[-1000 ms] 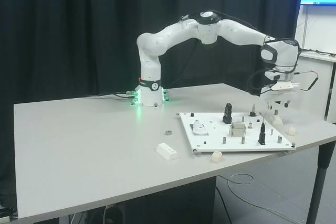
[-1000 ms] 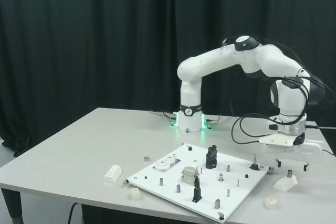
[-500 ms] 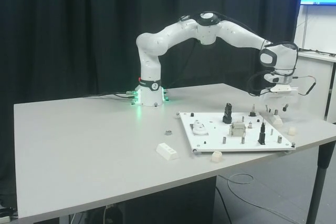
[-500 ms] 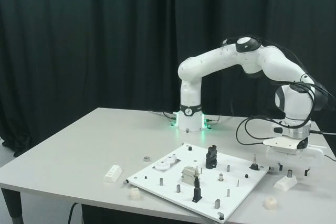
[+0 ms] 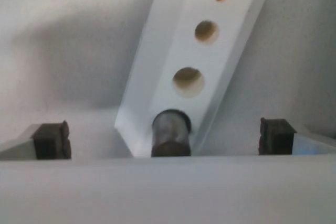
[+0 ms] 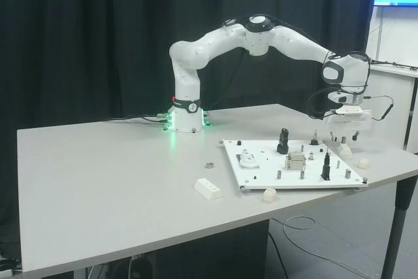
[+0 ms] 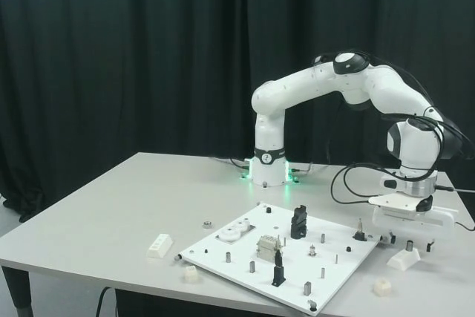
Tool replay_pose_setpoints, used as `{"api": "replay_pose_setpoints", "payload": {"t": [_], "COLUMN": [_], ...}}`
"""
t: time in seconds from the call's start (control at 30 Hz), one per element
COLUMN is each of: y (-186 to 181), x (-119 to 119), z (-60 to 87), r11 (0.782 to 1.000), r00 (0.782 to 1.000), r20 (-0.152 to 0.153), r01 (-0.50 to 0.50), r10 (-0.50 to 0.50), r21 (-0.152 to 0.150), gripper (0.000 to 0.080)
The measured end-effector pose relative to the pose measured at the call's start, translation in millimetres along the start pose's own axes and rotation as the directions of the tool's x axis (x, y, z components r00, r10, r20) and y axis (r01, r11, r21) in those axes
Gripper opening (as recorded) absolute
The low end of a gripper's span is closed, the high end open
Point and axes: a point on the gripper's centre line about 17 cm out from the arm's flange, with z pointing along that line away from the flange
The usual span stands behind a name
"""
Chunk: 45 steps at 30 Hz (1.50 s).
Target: Pick round peg 4.
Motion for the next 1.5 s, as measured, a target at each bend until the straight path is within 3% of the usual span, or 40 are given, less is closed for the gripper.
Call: {"api": "replay_pose_setpoints", "payload": {"t": [0.2, 0.23, 0.5, 0.53, 0.7, 0.73, 1.13, 1.5], "y": [1.8, 1.9, 1.5, 1.4, 1.0, 1.0, -0.3, -3.9], "x": [1.5, 1.6, 1.4, 1.4, 1.2, 1.2, 1.1, -2.0], "z": [0.1, 0.0, -0.8, -0.9, -1.6, -1.7, -4.2, -31.7], "r11": [1.000, 1.000, 1.000, 1.000, 1.000, 1.000, 1.000, 0.999], "r00": [1.000, 1.000, 1.000, 1.000, 1.000, 1.000, 1.000, 0.999], "r20": [-0.001, -0.001, 0.000, 0.000, 0.000, 0.000, 0.001, 0.023], "r01": [-0.005, -0.005, -0.006, -0.006, -0.006, -0.006, -0.018, -0.023], "r10": [0.005, 0.005, 0.006, 0.006, 0.006, 0.006, 0.018, 0.022], "r21": [0.001, 0.001, 0.002, 0.003, 0.004, 0.004, 0.009, 0.029], "gripper": [0.0800, 0.0703, 0.0703, 0.0380, 0.0380, 0.0178, 0.0148, 0.0149]}}
